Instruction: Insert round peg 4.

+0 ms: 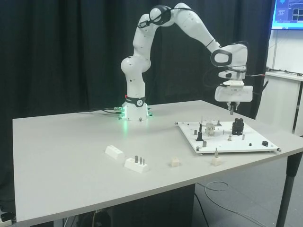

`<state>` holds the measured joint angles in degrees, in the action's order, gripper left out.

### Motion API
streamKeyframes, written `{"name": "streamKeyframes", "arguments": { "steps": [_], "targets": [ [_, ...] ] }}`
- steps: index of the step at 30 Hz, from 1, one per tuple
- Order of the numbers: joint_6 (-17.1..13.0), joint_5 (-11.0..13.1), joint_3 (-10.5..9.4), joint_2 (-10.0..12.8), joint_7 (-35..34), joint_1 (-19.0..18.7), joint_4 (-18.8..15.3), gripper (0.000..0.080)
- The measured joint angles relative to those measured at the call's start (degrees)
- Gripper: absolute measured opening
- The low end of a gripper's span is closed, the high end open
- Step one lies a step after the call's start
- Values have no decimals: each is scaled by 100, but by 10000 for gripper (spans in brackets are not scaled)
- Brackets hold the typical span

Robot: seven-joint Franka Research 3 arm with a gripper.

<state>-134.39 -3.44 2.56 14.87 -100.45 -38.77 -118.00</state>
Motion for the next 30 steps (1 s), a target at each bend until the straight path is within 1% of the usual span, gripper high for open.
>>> {"name": "streamKeyframes", "arguments": {
  "steps": [4, 12, 22, 30],
  "targets": [
    [-164, 22, -14, 68, 140, 0, -87, 152],
    [-379, 107, -40, 226, 281, 0, -178, 152],
    [-567, 307, -36, 455, 279, 11, -162, 152],
    [-676, 320, -36, 618, 279, 17, -78, 152]
  ]
}}
